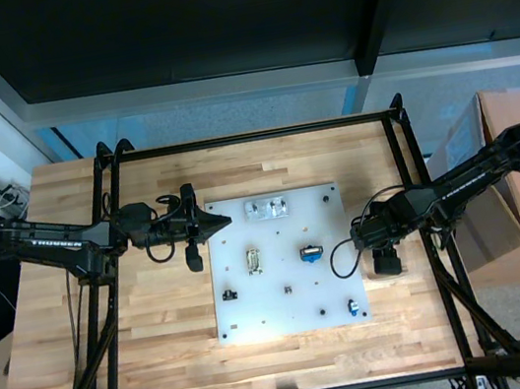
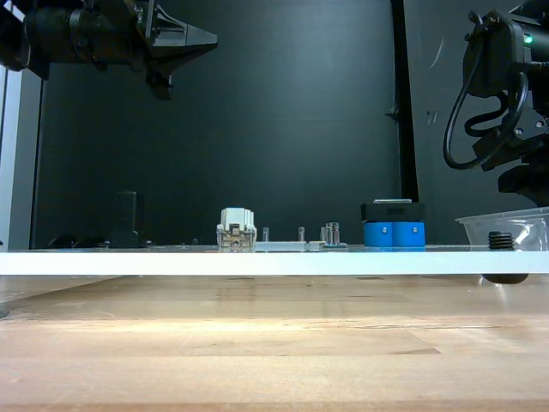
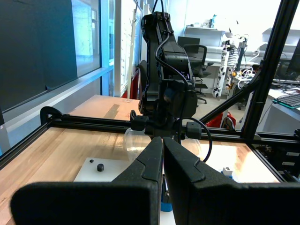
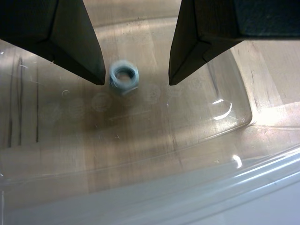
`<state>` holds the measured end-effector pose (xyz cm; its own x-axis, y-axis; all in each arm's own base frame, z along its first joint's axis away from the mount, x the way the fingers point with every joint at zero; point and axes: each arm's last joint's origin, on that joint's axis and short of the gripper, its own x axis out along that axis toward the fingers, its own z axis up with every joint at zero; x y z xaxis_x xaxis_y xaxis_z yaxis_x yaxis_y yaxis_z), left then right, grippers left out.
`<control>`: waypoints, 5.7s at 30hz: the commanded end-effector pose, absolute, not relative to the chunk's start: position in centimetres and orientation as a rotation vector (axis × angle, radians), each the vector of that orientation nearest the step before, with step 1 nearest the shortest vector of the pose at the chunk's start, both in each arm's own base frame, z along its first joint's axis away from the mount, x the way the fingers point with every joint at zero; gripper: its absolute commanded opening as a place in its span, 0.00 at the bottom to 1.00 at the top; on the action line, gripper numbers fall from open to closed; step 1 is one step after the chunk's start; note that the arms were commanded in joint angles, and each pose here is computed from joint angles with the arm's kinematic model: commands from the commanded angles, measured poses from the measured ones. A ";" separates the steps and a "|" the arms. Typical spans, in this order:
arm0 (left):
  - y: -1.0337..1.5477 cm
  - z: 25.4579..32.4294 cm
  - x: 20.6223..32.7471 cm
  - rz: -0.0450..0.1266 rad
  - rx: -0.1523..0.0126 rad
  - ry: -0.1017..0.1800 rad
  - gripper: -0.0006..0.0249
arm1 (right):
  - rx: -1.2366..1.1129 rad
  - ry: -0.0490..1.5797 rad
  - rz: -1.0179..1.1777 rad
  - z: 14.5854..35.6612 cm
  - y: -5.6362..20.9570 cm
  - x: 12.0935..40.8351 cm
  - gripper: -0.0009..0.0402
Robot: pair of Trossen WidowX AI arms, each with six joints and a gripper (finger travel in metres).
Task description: Unfasten the M12 nut and place it in the container
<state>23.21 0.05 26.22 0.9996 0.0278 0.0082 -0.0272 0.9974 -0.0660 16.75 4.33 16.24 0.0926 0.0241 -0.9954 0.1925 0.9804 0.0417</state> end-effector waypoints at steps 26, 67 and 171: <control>0.05 26.23 23.2 0.028 -0.066 -0.009 0.02 | 0.107 1.223 -0.068 27.4 1.5 21.3 0.26; 0.06 26.23 23.2 0.028 -0.066 -0.009 0.02 | 0.102 -0.017 0.000 27.3 -1.3 25.7 0.02; 0.05 26.23 23.2 0.028 -0.065 -0.009 0.03 | 0.124 0.026 0.021 26.5 -1.0 24.6 0.02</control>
<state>23.21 0.05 26.23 0.9996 0.0282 0.0082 -0.0276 0.9974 -0.0660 24.55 -1.02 26.50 0.9994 0.0221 -0.0257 -0.0188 0.9921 0.1238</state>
